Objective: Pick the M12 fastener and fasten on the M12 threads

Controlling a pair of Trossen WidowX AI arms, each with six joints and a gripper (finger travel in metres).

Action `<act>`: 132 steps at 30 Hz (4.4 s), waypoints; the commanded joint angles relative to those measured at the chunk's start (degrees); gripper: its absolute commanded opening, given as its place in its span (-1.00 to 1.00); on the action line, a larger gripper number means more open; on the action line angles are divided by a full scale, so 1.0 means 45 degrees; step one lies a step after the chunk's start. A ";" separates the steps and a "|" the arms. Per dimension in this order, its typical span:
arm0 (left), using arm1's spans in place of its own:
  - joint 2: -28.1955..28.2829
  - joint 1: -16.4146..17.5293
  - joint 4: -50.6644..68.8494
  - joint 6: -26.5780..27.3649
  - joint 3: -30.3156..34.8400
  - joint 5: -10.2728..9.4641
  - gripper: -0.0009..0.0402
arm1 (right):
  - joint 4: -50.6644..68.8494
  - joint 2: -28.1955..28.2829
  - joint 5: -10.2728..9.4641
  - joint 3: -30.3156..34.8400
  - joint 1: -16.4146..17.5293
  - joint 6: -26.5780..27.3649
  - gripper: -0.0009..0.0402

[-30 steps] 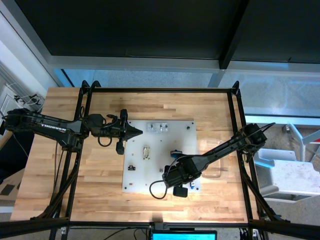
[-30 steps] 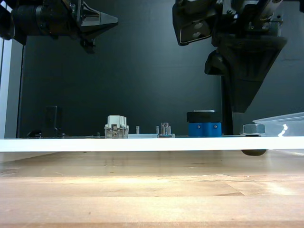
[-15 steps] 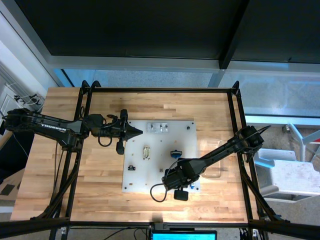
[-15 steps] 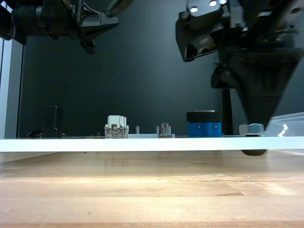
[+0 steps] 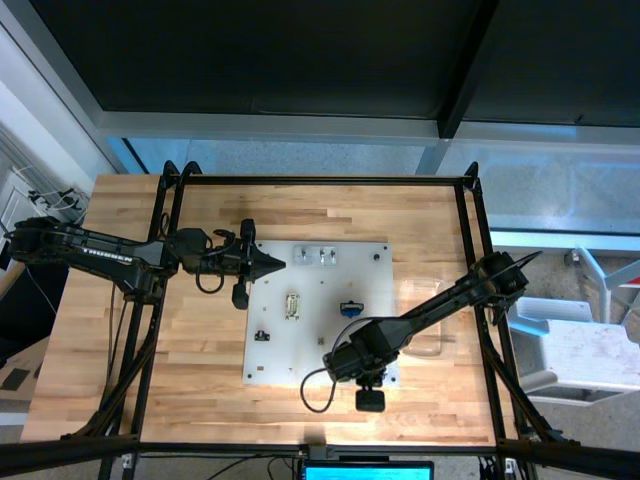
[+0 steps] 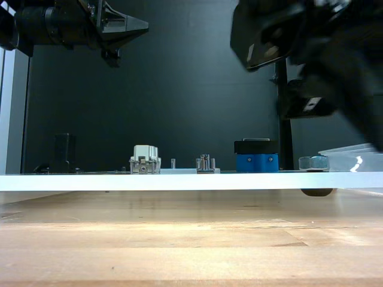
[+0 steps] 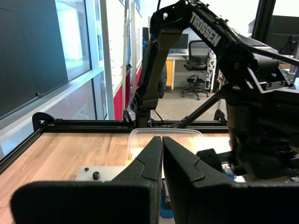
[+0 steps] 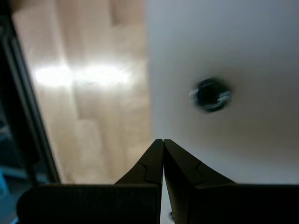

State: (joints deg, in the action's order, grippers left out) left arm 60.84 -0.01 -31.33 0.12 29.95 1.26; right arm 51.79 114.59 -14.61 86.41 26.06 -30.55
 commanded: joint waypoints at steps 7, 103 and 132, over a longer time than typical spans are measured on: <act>0.0005 0.0000 0.0000 -0.0005 0.0000 0.0000 -0.96 | 0.0287 -0.0505 0.2317 0.0010 0.0015 -0.0515 -0.96; 0.0005 0.0000 0.0000 -0.0005 0.0000 0.0005 -0.96 | 0.0262 -0.0350 0.3186 0.0010 -0.0044 -0.0204 -0.96; 0.0005 0.0000 -0.0005 -0.0005 0.0000 0.0005 -0.96 | -0.0452 0.0049 0.1768 -0.0010 -0.0039 0.0034 -0.96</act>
State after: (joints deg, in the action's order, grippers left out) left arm 60.86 -0.01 -31.35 0.10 29.93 1.26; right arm 49.71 114.76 -3.46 86.41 25.85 -31.09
